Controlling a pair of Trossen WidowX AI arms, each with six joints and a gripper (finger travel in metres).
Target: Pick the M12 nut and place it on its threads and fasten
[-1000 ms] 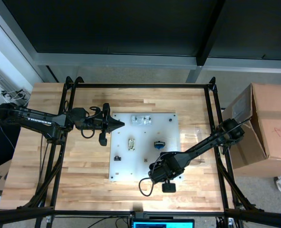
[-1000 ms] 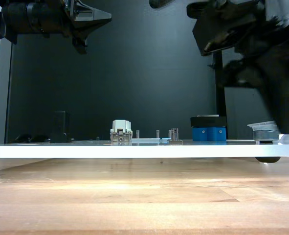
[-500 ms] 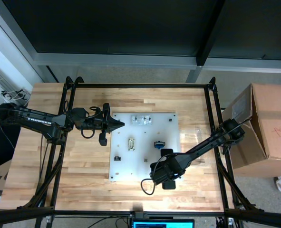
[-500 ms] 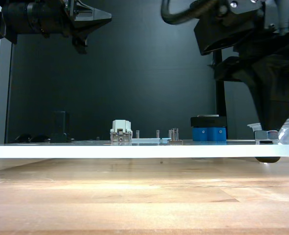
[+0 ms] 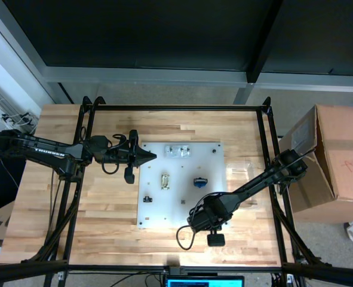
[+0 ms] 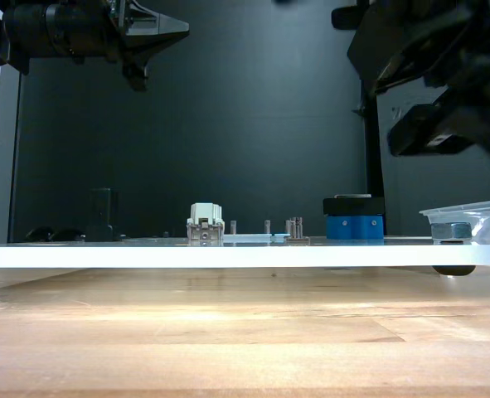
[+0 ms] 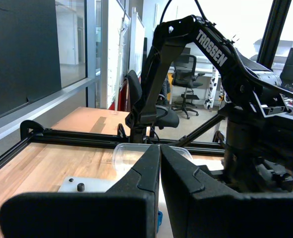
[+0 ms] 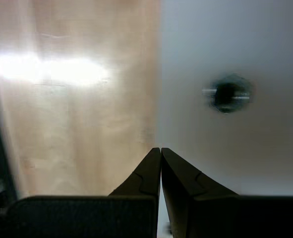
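Right gripper (image 8: 160,149): fingers pressed together, holding nothing, raised above the near right edge of the white board (image 5: 164,206). M12 nut (image 6: 452,230): on its stud (image 8: 228,93), free of both grippers (the clear tray (image 6: 477,211) stands behind it). Left gripper (image 5: 147,156): fingers pressed together, high over the board's far left edge.
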